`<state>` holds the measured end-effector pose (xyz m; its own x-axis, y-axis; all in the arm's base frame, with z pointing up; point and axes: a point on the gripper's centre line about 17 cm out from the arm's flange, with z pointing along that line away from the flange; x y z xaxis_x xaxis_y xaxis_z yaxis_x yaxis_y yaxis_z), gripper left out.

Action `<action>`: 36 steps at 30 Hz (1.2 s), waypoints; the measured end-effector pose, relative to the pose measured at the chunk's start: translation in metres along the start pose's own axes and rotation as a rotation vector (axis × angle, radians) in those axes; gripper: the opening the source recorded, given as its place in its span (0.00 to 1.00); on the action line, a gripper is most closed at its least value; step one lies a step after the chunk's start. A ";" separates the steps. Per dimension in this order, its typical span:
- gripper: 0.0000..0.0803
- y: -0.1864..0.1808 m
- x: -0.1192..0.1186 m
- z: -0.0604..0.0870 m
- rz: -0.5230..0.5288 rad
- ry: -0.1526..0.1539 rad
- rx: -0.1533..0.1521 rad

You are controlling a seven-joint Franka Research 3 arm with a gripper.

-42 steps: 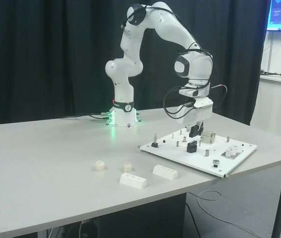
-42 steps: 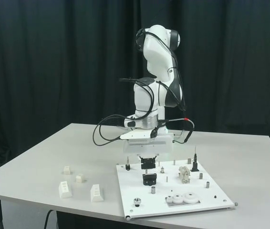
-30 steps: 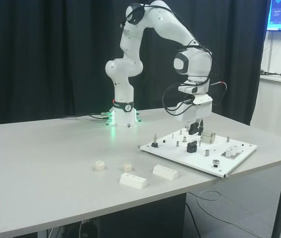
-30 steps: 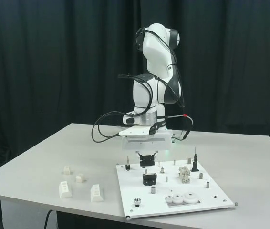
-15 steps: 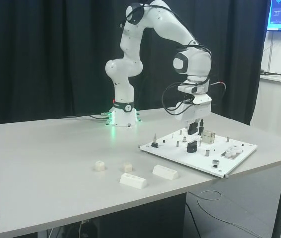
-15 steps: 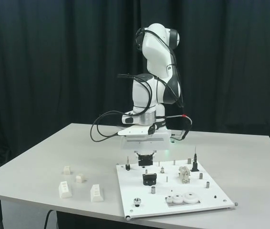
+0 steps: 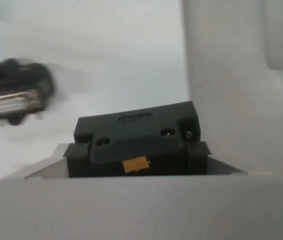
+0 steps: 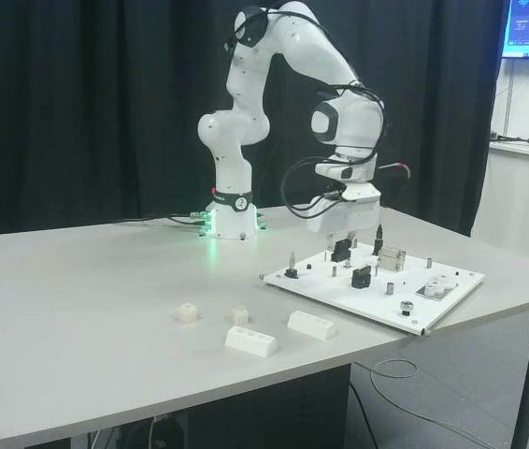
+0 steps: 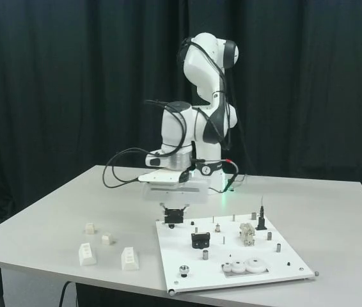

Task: Place D-SUB.

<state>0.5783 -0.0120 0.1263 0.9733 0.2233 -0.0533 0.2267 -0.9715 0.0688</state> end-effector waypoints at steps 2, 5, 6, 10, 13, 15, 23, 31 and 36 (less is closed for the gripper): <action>0.49 0.010 -0.001 0.003 -0.001 0.002 -0.003; 0.49 0.026 -0.002 0.008 -0.007 0.004 -0.007; 0.49 0.031 -0.002 0.009 -0.008 0.004 -0.008; 0.49 0.050 -0.005 0.017 -0.011 0.001 -0.013; 0.49 0.061 -0.008 0.023 -0.017 -0.007 -0.014; 0.49 0.068 -0.010 0.027 -0.018 -0.013 -0.015; 0.49 0.090 -0.019 0.044 -0.023 -0.036 -0.018; 0.49 0.108 -0.026 0.065 -0.024 -0.051 -0.022; 0.49 0.116 -0.030 0.078 -0.021 -0.052 -0.020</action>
<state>0.5730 -0.1375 0.0586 0.9653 0.2382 -0.1070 0.2477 -0.9649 0.0867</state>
